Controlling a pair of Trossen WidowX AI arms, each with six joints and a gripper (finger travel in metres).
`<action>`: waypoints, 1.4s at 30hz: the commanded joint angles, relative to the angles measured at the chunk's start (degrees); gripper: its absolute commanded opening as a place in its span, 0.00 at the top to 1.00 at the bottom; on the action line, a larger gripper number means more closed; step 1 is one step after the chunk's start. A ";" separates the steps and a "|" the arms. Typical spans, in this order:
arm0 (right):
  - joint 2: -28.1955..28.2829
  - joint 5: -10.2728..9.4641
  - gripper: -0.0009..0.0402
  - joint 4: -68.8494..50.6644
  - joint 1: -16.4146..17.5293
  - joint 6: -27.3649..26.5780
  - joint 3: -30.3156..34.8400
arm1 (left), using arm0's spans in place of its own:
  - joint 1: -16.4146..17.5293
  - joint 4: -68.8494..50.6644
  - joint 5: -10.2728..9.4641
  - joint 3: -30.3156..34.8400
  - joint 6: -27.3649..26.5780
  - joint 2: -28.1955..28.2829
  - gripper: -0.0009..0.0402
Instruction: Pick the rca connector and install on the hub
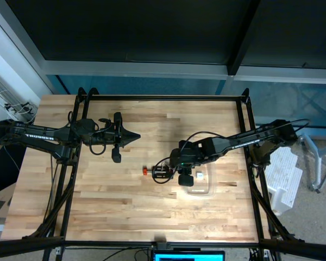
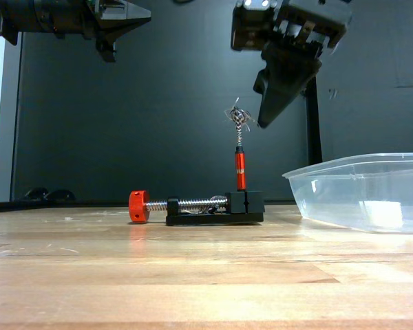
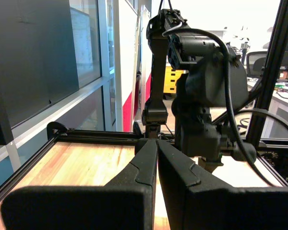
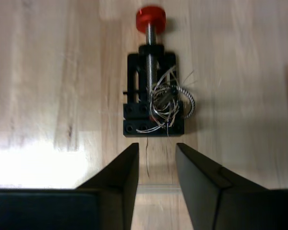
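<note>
On my light butcher-block wooden table [image 1: 119, 212]: a clear rectangular plastic tray [image 1: 209, 188] sits right of centre, with a small white cube-like piece [image 1: 199, 175] inside it. A black metal frame [image 1: 163, 97] rings the tabletop. There's a blue-lit screen [image 1: 188, 255] at my near edge.

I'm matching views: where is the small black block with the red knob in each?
High: black rectangular hub mid-table, beside right gripper; left gripper parked leftward.
Low: hub centre, on table.
Left wrist: absent.
Right wrist: hub ahead of right gripper.
Shared landmark: its red knob.
</note>
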 commanded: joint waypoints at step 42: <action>-42.47 -6.23 0.98 58.47 -13.33 -8.94 -39.10 | 0.00 0.02 0.02 0.00 0.02 0.00 0.98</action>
